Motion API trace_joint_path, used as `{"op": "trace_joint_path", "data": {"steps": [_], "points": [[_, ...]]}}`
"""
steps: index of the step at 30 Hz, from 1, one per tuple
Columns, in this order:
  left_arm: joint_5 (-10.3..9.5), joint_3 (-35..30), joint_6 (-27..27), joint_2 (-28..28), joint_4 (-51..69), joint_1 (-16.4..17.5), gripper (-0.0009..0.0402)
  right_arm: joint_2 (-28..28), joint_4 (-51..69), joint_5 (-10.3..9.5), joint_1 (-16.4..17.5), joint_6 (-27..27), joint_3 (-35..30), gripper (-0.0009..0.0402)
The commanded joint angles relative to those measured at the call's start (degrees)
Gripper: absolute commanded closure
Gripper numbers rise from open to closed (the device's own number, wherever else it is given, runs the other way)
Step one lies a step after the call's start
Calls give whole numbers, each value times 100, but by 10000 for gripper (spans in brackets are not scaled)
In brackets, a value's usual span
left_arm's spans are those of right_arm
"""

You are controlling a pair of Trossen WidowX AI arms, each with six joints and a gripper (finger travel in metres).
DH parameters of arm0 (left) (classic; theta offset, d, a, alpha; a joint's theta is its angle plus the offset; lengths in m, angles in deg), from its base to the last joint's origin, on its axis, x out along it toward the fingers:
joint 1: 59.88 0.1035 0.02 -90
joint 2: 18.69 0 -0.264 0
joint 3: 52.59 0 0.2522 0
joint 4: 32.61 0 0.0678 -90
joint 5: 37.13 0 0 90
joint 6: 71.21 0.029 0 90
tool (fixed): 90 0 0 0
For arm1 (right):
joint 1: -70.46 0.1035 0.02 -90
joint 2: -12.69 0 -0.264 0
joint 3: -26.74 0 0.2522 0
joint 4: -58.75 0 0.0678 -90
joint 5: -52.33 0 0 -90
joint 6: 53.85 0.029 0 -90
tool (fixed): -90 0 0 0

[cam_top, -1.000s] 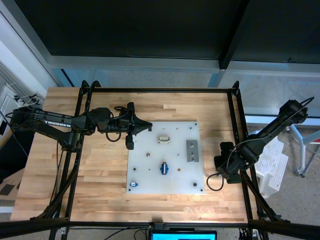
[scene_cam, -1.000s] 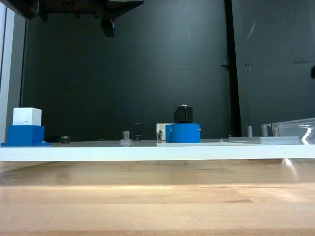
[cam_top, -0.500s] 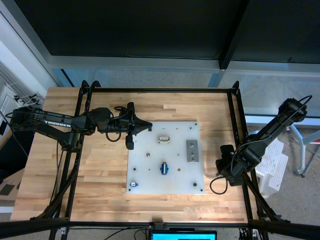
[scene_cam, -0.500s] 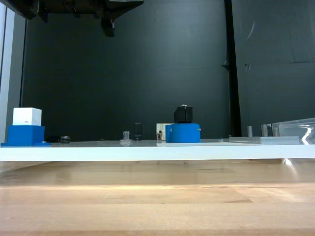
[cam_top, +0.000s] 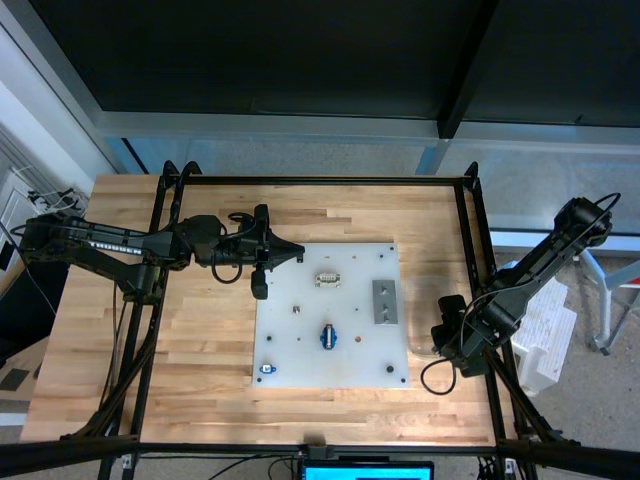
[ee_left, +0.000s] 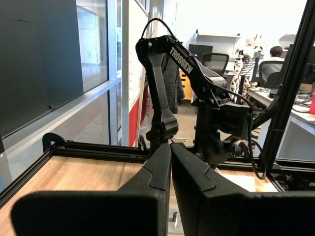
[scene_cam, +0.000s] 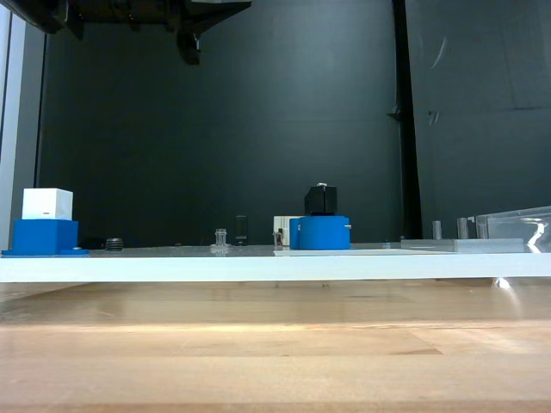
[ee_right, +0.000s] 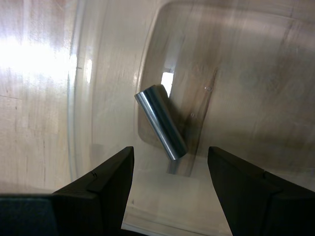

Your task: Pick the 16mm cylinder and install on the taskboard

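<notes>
Here the 16mm cylinder (ee_right: 161, 122) lies tilted in a clear tray (ee_right: 78, 98), framed by the spread, empty fingers of the right gripper (ee_right: 169, 189). From overhead that gripper hides it, at 3 o'clock off the taskboard (cam_top: 300, 345). The left gripper (cam_top: 297, 253), clenched on nothing, hovers at the board's 10 o'clock corner.

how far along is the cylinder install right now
Done: nothing; the 16mm cylinder lies loose in the clear tray. In hand: the right claw hangs open over it, a finger either side. To do: grasp, carry to the taskboard, insert. The left claw is parked shut above the board's far-left corner.
</notes>
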Motion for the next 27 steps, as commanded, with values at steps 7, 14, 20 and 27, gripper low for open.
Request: {"op": "trace_joint_path", "data": {"steps": [7, 14, 20, 27], "points": [[0, -2, 0, 2, 0, 0, 393, 2, -166, 24, -13, 2, 190, 185], [2, -2, 0, 2, 0, 0, 393, 2, -367, 22, -17, -103, 387, 185], [2, -2, 0, 2, 0, 0, 393, 2, -684, -98, -17, -96, 605, 185], [0, -2, 0, 2, 0, 0, 393, 2, -761, -98, -26, -103, 719, 185]]}}
